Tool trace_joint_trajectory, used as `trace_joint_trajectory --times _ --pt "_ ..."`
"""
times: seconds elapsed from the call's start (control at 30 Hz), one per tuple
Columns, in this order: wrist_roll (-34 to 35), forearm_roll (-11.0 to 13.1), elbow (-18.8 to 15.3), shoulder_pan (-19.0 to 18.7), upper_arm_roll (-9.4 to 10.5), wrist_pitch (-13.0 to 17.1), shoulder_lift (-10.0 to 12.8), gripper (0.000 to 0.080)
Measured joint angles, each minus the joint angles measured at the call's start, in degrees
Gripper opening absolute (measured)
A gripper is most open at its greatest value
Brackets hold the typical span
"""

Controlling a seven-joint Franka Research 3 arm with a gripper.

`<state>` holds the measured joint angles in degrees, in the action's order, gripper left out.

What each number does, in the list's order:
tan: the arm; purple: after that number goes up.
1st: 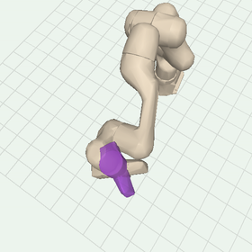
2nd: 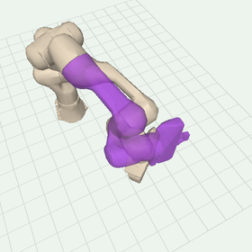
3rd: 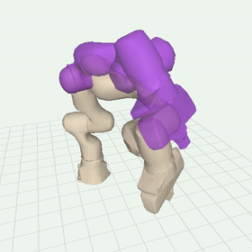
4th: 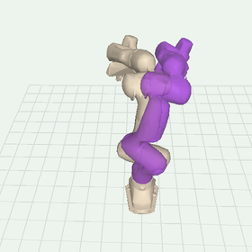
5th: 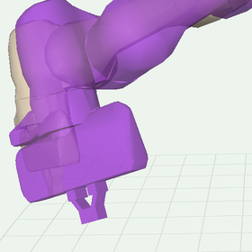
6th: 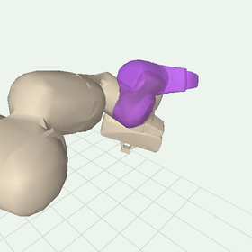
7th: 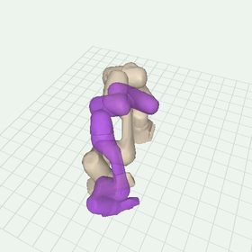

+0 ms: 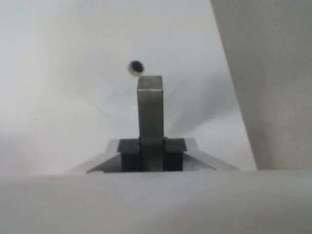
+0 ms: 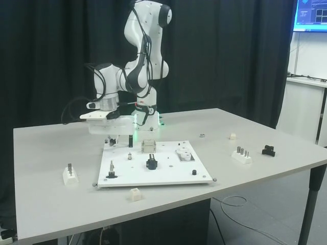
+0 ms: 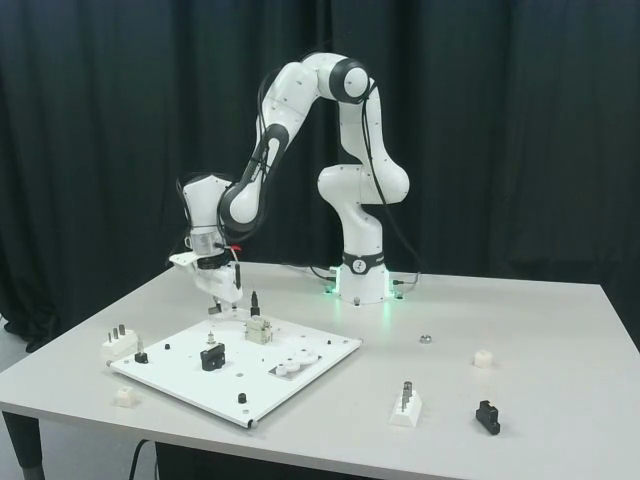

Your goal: Place square peg 4.

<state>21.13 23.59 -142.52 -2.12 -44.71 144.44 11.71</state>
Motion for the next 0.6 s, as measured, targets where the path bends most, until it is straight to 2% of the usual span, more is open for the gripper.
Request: trace_joint_trajectory --times 0.27,0.6 --pt "0.00 -0.87 0.00 0.00 -0.05 -1.14 -2.77 0.0094" --pt "0.21 -2.20 0.02 0.01 -0.10 -1.79 -4.16 0.0093"
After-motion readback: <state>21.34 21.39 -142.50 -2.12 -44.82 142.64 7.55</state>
